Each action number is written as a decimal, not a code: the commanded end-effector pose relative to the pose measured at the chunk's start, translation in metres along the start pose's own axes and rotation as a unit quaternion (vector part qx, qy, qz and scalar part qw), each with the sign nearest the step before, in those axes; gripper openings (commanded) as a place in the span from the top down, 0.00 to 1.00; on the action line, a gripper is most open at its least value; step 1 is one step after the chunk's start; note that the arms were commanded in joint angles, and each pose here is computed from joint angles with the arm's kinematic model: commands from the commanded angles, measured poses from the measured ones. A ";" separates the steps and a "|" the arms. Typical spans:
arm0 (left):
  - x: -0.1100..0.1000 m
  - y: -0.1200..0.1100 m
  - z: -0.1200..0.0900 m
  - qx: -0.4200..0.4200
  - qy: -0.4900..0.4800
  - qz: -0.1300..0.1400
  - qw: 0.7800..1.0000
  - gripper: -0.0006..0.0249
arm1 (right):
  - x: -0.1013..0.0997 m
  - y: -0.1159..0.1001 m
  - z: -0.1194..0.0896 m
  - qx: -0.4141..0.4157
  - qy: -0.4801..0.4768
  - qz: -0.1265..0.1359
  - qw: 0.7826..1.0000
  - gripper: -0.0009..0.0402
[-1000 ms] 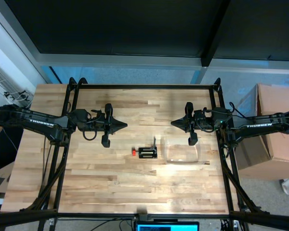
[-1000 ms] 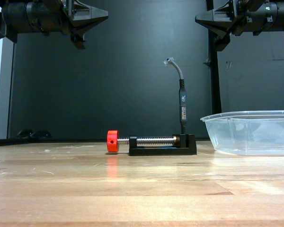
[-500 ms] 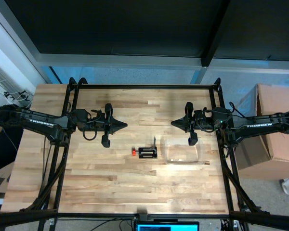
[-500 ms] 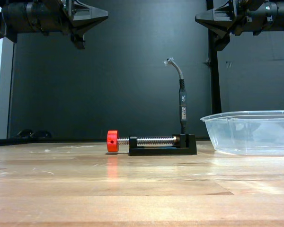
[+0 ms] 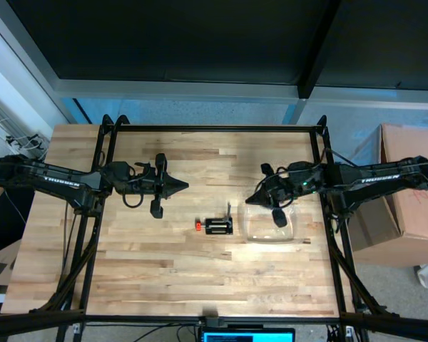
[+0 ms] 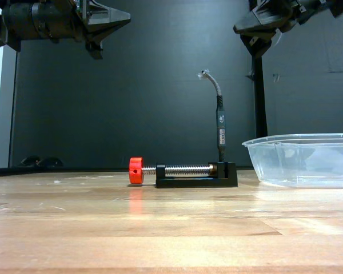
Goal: Remove the USB-C connector from the USB-C receptacle and place in the container
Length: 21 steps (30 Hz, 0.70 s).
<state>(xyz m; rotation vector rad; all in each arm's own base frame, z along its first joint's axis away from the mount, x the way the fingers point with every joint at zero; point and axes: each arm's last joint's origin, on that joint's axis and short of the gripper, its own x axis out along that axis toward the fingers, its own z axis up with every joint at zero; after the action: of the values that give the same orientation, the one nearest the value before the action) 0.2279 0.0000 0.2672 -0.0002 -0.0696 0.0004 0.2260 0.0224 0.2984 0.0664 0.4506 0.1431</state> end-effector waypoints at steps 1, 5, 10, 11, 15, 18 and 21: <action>0.000 0.000 0.000 0.000 0.000 0.000 1.000 0.98 | 0.008 0.009 0.010 -0.005 0.059 0.009 0.998 0.98; 0.000 0.000 0.000 0.000 0.000 0.000 1.000 0.98 | 0.019 0.019 0.019 -0.014 0.132 0.000 0.991 0.98; 0.000 0.000 0.000 0.000 0.000 0.000 1.000 0.98 | 0.033 0.027 0.029 -0.020 0.217 -0.040 0.975 0.95; 0.000 0.000 0.000 0.000 0.000 0.000 1.000 0.98 | 0.037 0.028 0.030 -0.018 0.231 -0.041 0.972 0.93; 0.000 0.000 0.000 0.000 0.000 0.000 1.000 0.98 | 0.048 0.031 0.039 -0.001 0.267 -0.049 0.962 0.88; 0.000 0.000 0.000 0.000 0.000 0.000 1.000 0.98 | 0.055 0.034 0.044 0.008 0.293 -0.053 0.955 0.85; 0.000 0.000 0.000 0.000 0.000 0.000 1.000 0.98 | 0.062 0.038 0.048 0.008 0.320 -0.055 0.946 0.83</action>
<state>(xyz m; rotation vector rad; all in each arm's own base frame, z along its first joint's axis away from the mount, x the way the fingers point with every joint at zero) 0.2279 0.0000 0.2671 -0.0002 -0.0692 0.0008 0.2944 0.0655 0.3182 0.0102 1.0801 0.0478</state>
